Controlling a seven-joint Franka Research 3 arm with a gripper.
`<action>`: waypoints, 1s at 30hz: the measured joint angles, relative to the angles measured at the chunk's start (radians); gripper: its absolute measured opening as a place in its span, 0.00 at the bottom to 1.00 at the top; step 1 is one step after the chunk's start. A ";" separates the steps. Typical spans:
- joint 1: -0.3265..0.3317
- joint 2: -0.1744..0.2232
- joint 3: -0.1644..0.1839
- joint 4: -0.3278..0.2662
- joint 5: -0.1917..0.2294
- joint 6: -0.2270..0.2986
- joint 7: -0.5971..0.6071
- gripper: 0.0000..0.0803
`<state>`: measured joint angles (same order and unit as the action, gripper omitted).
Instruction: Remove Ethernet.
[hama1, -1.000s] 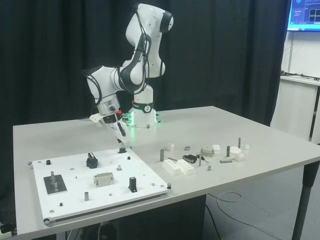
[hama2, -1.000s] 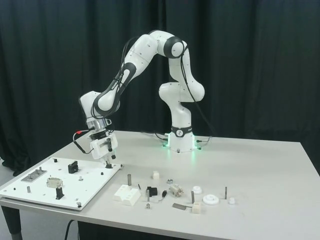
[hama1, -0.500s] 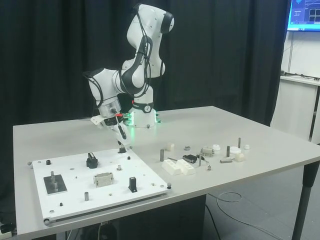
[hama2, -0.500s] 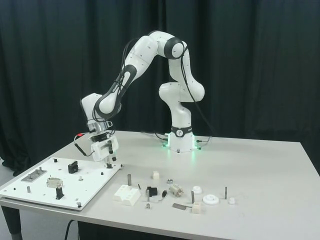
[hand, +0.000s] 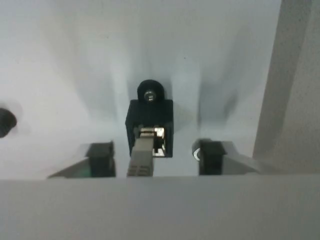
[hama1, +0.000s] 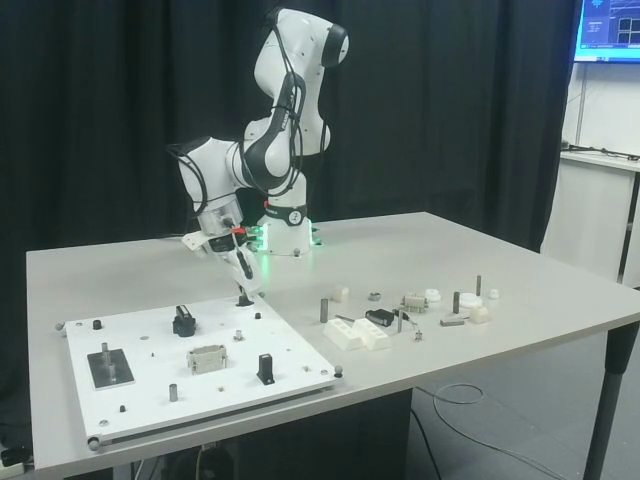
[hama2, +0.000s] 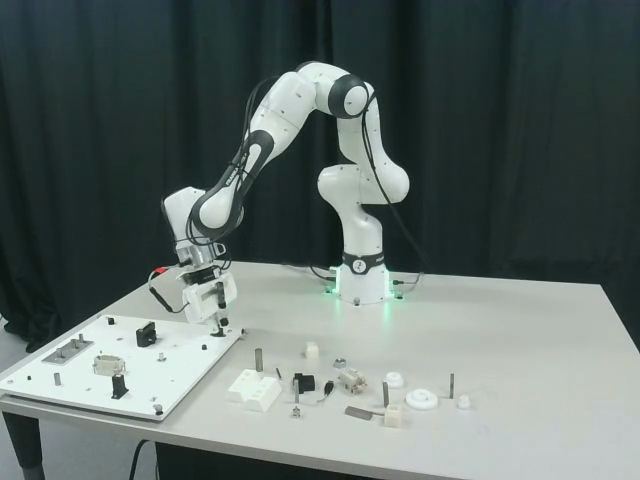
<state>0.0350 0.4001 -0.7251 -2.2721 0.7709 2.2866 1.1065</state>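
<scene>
White arm (hama1: 270, 150), bent low over the far corner of a white board (hama1: 195, 365) on the grey table (hama1: 480, 250). Gripper (hand: 155, 159): the wrist view shows its two black fingertips (hand: 101, 152) spread apart, one on each side of a grey plug (hand: 141, 157), with a visible gap between each tip and the plug, so the fingers stand open and grip nothing. Plug: seated in a black socket (hand: 150, 125), its metal contacts showing in the socket mouth; socket held to the board by a screw tab on its side away from the gripper. The two room views show only a small black block (hama1: 243, 298) (hama2: 217, 331) directly under the fingertips, with neither plug nor finger gap resolved there; the gripper (hama1: 243, 272) (hama2: 215, 315) hangs just above it. A black knob (hand: 6, 121) sits on the board off to one side of the fingers in the wrist view. The room views alone show the rest of the board: a second black block (hama1: 183, 322), a grey multi-pin connector (hama1: 204, 358), a black post (hama1: 265, 368) and a grey plate with a peg (hama1: 108, 367), all well apart from the gripper. Also only in the room views: loose white and grey parts (hama1: 410, 310) scattered on the table beside the board, away from the gripper, and a green light at the arm's base (hama2: 340, 290).
</scene>
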 joint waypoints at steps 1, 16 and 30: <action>0.000 0.000 0.000 0.000 0.000 0.000 -0.001 0.45; 0.000 -0.013 -0.006 0.003 0.003 -0.010 -0.002 0.22; 0.000 -0.070 -0.023 0.005 -0.014 -0.037 -0.002 0.10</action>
